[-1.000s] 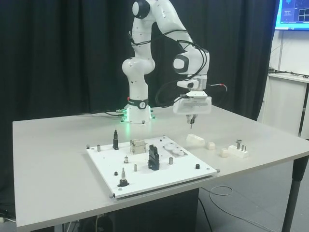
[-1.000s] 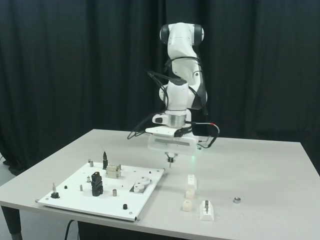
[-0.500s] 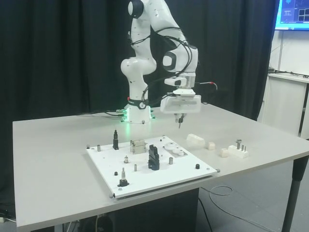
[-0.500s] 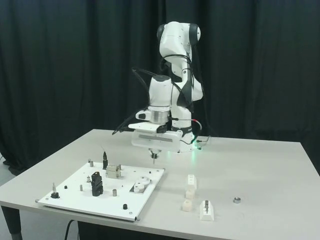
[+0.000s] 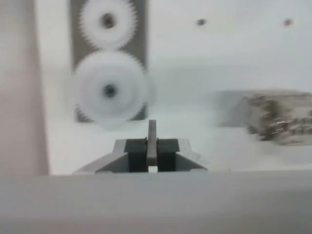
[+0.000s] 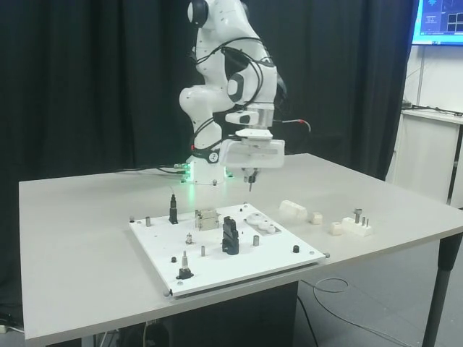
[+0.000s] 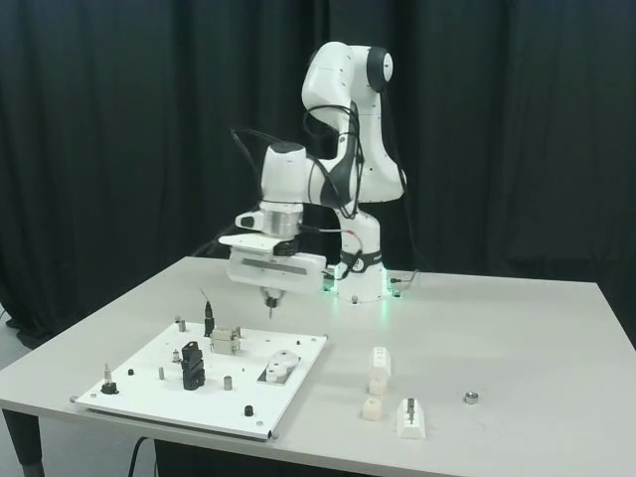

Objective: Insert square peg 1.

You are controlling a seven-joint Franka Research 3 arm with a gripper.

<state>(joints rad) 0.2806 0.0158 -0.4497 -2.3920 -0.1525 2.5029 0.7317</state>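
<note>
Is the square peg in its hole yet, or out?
Out: the gripper holds the peg upright, in the air above the white board.

Jaws pinch a thin grey peg (image 5: 152,141) — two white gears (image 5: 111,87) beyond.

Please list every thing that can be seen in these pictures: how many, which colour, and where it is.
Flat square assembly board: one, white, on the grey table.
Toothed plastic gears: two, white, side by side in a grey recess near the board's edge.
Tall clamp-like block: one, black, near the board's middle.
Small metal block: one, grey, on the board behind the black block.
Loose plastic holder blocks: several, white, on the table beside the board.
Thin square metal peg: one, grey, between the fingers.
Gripper: one, shut on the peg, above the board.
Robot arm: one, white, bolted at the table's rear.
</note>
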